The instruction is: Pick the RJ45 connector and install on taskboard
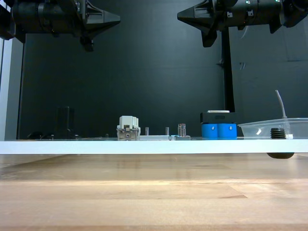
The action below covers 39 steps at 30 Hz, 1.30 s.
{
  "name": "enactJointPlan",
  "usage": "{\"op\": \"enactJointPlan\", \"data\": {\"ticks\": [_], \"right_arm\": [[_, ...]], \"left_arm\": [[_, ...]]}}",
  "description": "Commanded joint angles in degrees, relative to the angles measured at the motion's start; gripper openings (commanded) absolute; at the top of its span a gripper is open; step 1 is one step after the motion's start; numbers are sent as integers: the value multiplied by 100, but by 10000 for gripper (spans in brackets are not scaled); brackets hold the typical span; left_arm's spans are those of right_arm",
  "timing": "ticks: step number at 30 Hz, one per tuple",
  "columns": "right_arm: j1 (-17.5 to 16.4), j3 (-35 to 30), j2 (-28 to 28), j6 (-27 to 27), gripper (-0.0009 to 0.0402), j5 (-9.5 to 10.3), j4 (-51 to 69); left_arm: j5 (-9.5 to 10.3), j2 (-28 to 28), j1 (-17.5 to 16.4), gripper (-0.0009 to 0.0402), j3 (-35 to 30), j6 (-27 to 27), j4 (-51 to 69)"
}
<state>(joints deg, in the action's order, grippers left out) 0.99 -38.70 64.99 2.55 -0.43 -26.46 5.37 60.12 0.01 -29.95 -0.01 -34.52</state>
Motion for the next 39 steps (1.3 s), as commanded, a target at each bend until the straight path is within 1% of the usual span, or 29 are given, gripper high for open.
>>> {"op": "enactJointPlan", "data": {"ticks": [1,16,20,32,39], "right_arm": [[-2,0,4,2,0,2,-2],[-4,0,4,28,0,2,0],[0,0,-98,293,0,7,72],[26,-87,-981,254,0,-20,1991],[144,-109,-1526,258,0,-15,3123]], "left_arm": [[0,0,0,0,0,0,0],[0,0,0,0,0,0,0],[-2,0,0,0,0,0,2],[0,0,0,0,0,2,0],[0,0,0,0,0,0,2]]}}
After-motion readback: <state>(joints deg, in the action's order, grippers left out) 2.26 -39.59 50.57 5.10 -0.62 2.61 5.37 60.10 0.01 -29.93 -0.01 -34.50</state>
